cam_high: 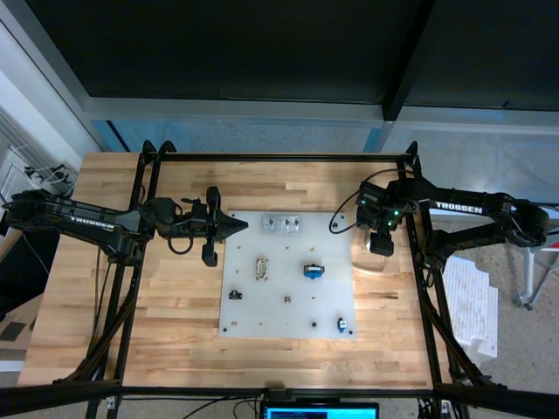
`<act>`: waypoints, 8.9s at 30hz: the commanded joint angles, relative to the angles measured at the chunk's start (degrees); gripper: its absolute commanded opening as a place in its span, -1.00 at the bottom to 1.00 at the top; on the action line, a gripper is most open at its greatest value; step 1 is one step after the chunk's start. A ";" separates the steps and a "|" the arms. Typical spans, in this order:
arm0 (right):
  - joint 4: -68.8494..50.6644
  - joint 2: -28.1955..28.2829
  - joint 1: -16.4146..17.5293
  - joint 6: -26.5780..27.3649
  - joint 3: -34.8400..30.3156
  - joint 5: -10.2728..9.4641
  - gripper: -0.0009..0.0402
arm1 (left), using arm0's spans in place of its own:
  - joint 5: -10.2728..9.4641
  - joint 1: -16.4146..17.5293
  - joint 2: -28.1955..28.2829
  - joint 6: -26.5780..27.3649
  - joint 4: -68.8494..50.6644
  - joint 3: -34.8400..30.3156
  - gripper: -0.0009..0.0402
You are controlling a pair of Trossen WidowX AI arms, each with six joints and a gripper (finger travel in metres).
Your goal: Pick the RJ45 connector and install on taskboard
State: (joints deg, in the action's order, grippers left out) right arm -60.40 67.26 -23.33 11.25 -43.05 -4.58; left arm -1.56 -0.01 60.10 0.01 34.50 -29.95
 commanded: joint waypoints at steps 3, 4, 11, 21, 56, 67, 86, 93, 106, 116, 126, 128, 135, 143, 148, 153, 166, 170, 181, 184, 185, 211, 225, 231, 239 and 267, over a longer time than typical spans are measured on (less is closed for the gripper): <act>-0.04 0.02 0.24 -0.07 -0.02 0.02 -0.27 | 0.02 0.02 0.02 -0.02 0.02 0.00 -0.96; -0.04 0.02 0.28 -0.11 -0.02 0.02 -0.32 | 0.02 0.02 0.02 0.00 0.00 0.00 -0.96; -0.09 0.02 0.44 -0.26 -0.07 0.04 -0.61 | 0.02 0.00 0.02 0.00 0.00 0.00 -0.96; -0.17 0.00 0.50 -0.33 -0.28 0.04 -0.96 | 0.02 0.00 0.02 -0.02 0.02 0.00 -0.96; -14.19 -2.78 2.38 -2.49 -13.70 0.48 -0.96 | 0.02 0.02 0.02 -0.02 0.00 0.00 -0.96; -16.11 -3.32 5.01 -6.62 -16.81 0.48 -0.96 | 0.02 0.02 0.02 0.00 0.02 0.00 -0.96; -15.21 -2.91 25.46 -19.17 -17.07 0.52 -0.96 | 0.02 0.02 0.02 -0.02 0.00 0.00 -0.96; -13.29 -1.38 30.67 -22.97 -17.09 1.49 -0.96 | 0.02 0.02 0.02 0.00 0.00 0.00 -0.96; -11.37 6.29 41.03 -31.63 -24.11 3.58 -0.96 | 0.02 0.02 0.00 0.00 0.02 0.00 -0.96; -10.95 14.05 46.40 -36.41 -29.73 3.52 -0.96 | 0.02 0.00 0.00 0.00 0.02 0.00 -0.96; -8.68 19.98 51.15 -41.33 -33.03 3.56 -0.96 | 0.02 0.02 0.02 0.00 0.02 0.00 -0.96; -8.46 21.14 51.65 -41.94 -33.79 3.58 -0.96 | 0.02 0.00 0.02 0.00 0.02 0.00 -0.96; -5.81 24.04 53.40 -43.69 -34.14 3.50 -0.96 | 0.02 0.00 0.02 0.00 0.02 0.00 -0.96; -3.61 26.67 55.43 -45.86 -34.14 3.50 -0.96 | 0.02 0.00 0.02 0.00 0.00 0.00 -0.96; -3.30 28.76 56.30 -46.62 -35.67 3.56 -0.96 | 0.02 0.02 0.02 0.00 0.02 0.00 -0.96; -3.98 30.38 56.76 -46.53 -37.68 4.61 -0.96 | 0.02 0.00 0.02 0.00 0.00 0.00 -0.96; -4.74 32.65 57.72 -46.82 -40.04 5.05 -0.96 | 0.02 0.02 0.02 0.00 0.00 0.00 -0.96; -4.48 32.79 57.88 -46.97 -39.93 5.05 -0.96 | 0.02 0.00 0.02 -0.02 0.00 0.00 -0.96; -4.17 33.46 58.75 -47.25 -39.50 5.60 -0.96 | 0.02 0.00 0.02 0.00 0.00 0.00 -0.96; -3.93 33.46 58.77 -46.99 -39.47 5.88 -0.96 | 0.02 0.00 0.02 0.00 0.00 0.00 -0.96; -3.93 33.46 58.80 -46.99 -39.47 6.10 -0.96 | 0.02 0.00 0.02 0.00 0.00 0.00 -0.96; -1.22 33.46 59.12 -46.84 -37.18 6.10 -0.96 | 0.02 0.02 0.02 0.00 0.02 0.00 -0.96; -0.33 33.46 59.10 -46.77 -36.44 6.47 -0.96 | 0.02 0.02 0.02 0.00 0.02 0.00 -0.96; 0.57 33.46 59.10 -46.73 -35.63 6.47 -0.96 | 0.02 0.00 0.02 0.00 0.00 0.00 -0.96; 1.16 33.46 59.10 -46.75 -34.86 6.43 -0.96 | 0.02 0.02 0.02 0.00 0.02 0.00 -0.96; 2.25 32.89 59.10 -46.82 -34.29 6.43 -0.87 | 0.02 0.00 0.02 -0.02 0.00 0.00 -0.96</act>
State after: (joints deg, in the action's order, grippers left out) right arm -58.39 100.31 35.77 -35.55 -77.32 1.87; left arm -1.56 -0.01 60.12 0.01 34.50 -29.95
